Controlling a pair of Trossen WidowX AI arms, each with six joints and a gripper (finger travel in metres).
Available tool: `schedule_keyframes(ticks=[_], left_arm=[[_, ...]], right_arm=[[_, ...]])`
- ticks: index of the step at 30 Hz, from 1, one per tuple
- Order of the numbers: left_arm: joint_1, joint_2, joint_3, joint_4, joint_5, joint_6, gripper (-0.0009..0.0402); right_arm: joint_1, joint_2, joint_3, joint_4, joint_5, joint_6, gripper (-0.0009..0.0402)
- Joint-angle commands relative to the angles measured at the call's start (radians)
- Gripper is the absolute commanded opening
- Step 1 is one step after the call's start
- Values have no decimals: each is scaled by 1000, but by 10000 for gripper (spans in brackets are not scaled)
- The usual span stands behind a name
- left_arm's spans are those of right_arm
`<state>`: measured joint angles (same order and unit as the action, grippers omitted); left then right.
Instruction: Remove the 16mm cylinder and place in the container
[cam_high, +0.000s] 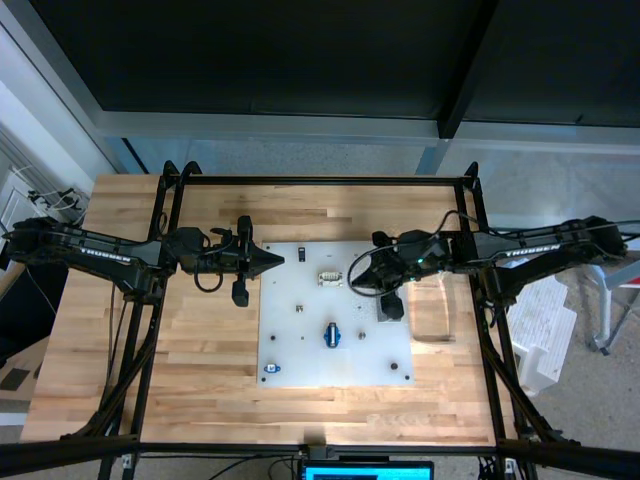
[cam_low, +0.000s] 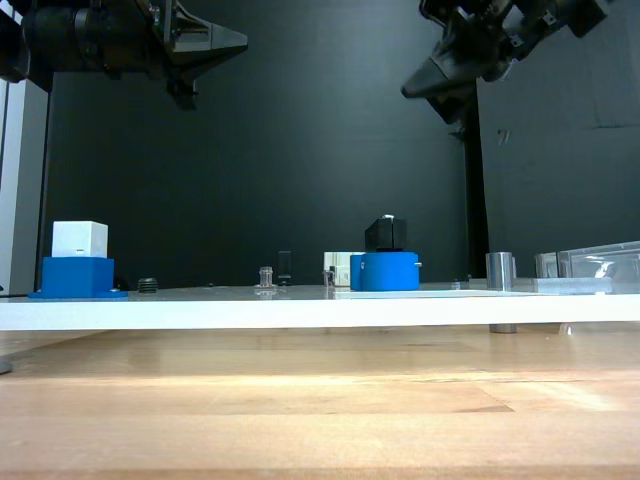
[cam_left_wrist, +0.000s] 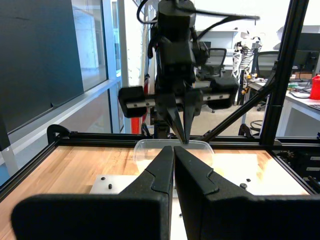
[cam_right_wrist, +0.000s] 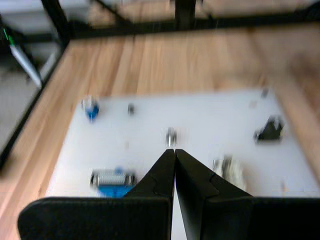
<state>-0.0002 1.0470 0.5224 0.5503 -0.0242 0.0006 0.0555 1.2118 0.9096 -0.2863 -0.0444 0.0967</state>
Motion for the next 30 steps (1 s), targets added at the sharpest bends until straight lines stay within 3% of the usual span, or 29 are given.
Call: schedule_keyframes(ticks=[1,16,23,30], left_arm=[[0,0,0,0,0,0,0],[0,0,0,0,0,0,0],[0,0,0,0,0,0,0],[0,0,0,0,0,0,0]], right_arm=[[24,60,74,-138,3,5,0],[140,344,385,-570,3,101,0],[167,446,495,-719,53,158,8],[191,498,542,-762,70,210,53]])
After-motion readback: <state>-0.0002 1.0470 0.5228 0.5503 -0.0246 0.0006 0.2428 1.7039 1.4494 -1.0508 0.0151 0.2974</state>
